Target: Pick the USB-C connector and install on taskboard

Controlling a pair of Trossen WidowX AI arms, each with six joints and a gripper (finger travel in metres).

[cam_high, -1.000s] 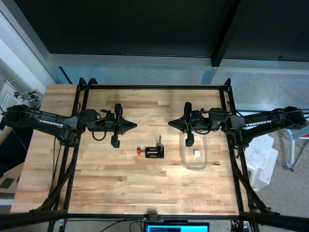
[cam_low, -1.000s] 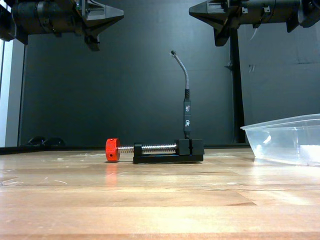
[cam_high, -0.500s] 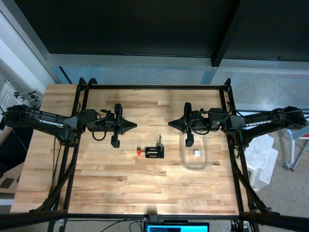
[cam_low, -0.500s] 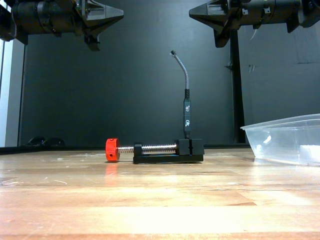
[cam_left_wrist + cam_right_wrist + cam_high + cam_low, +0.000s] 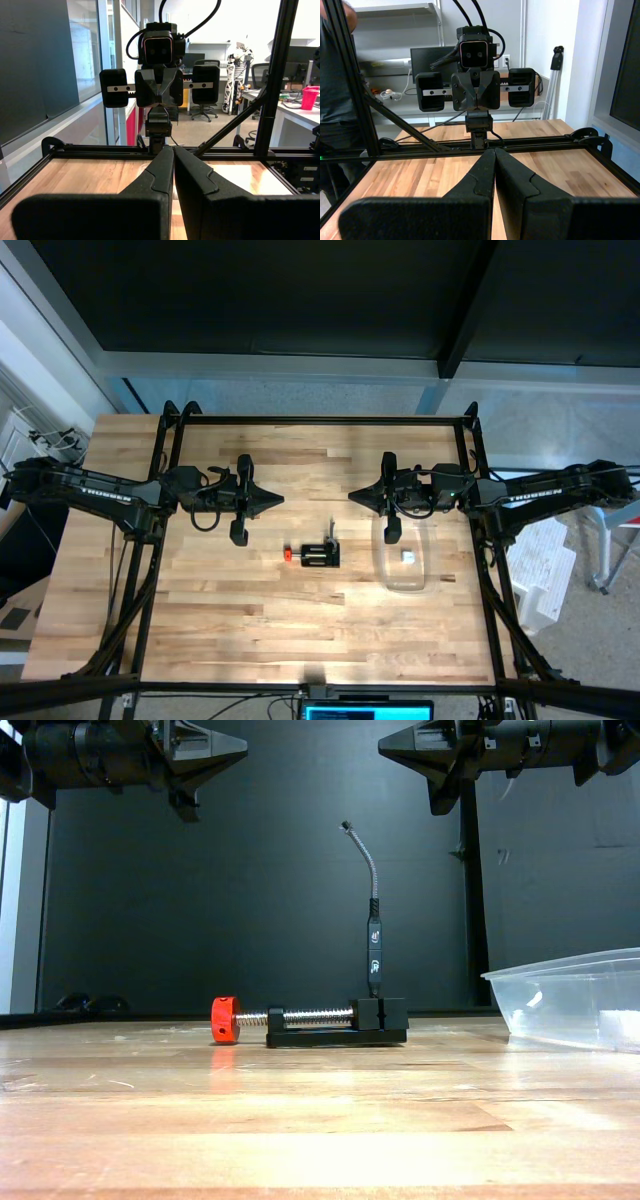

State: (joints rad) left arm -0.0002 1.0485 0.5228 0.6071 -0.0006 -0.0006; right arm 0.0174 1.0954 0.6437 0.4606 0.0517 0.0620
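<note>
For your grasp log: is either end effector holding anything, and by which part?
Nothing is held: left end effector and right end effector hover shut, empty, above the table.

You had taskboard (image 5: 335,1025) lying flat mid-table, orange-red knob (image 5: 225,1019) pointing left; USB-C connector (image 5: 374,952) stood upright at opposite end.

Pale wooden plank table (image 5: 250,640): smooth, satin sheen, faint scuffs. Black rectangular taskboard block (image 5: 335,1023): matt. Its threaded screw (image 5: 310,1017) is bright metal, its orange-red knob (image 5: 225,1019) matt. Upright on the taskboard stands the dark-grey USB-C connector (image 5: 373,950), dull, with a ribbed metallic lead (image 5: 372,870). Right of the taskboard, clear plastic tray (image 5: 570,995): glossy. Left gripper (image 5: 278,500) and right gripper (image 5: 352,496), high above the taskboard on either side, fingers pressed together: matt black plastic.
</note>
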